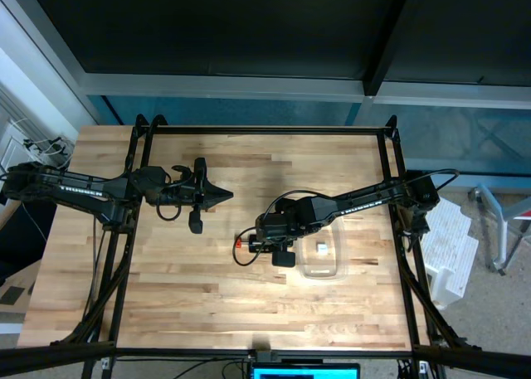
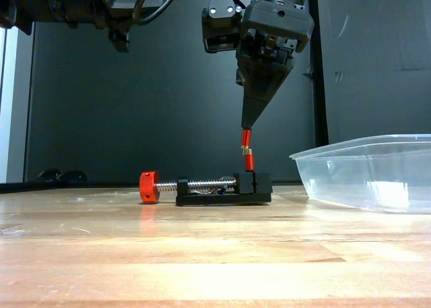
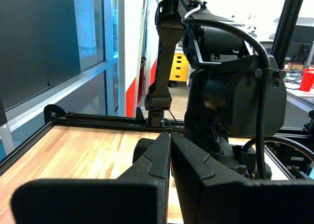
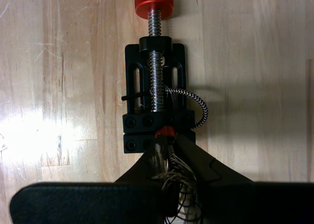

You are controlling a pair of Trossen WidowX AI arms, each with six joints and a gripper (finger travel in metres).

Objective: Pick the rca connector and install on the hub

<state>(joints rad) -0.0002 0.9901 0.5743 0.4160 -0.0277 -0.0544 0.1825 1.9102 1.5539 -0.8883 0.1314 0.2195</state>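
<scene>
Left gripper (image 1: pixel 227 196) parked over the left half of the table (image 2: pixel 202 254), held high and pointing toward the centre; fingers (image 3: pixel 157 153) pressed together along their length, nothing between them. Hub (image 2: pixel 222 191) lies flat on the table near the middle: black base, silvery threaded screw, red knob (image 2: pixel 149 187) at its left end in the low view. Right gripper (image 2: pixel 246 128) hangs directly above the hub's right-hand block, pointing straight down, fingers pinched tight on the rca connector (image 2: pixel 247 150). The connector reads as a slim red plug with a brass-coloured band, held upright; its lower end meets the top of the block. In the right wrist view the plug's red end (image 4: pixel 165 132) sits at the edge of the hub (image 4: pixel 131 121), with a black-and-white braided wire (image 4: pixel 196 99) looping just beside it. Clear tray (image 2: pixel 363 165) sits near the hub's right; a white cube (image 1: pixel 320 247) lies inside it.
</scene>
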